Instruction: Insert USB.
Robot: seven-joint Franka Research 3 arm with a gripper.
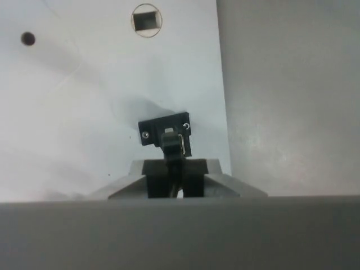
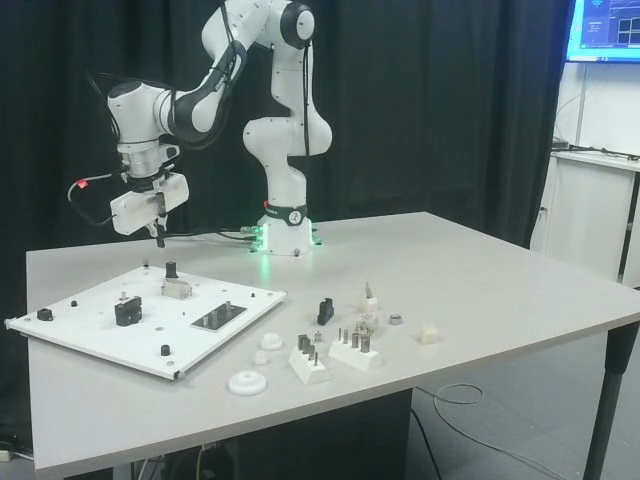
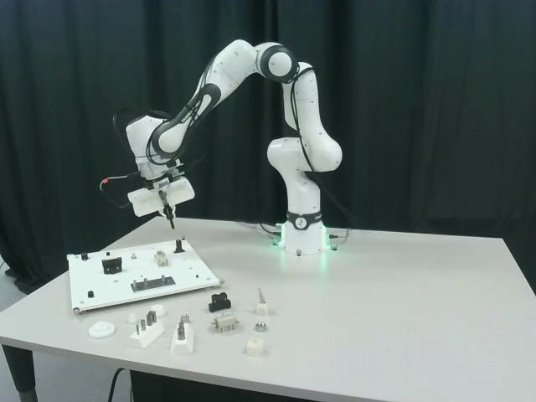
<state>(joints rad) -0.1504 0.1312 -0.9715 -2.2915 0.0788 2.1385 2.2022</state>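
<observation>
My gripper [image 1: 173,169] is closed on the USB plug [image 1: 170,140], held upright w/ tip pointing down. Hanging well above the white board [image 2: 90,320]; no contact yet. In wrist view the black socket block [image 1: 164,129] sits directly below the plug tip, so approx aligned. Judgement: pick done; descent + insertion still left. Fine alignment can't be judged from here.

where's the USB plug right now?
In the gripper, held in the air above the white board's far edge; the wrist view shows the USB plug over the black socket block.
</observation>
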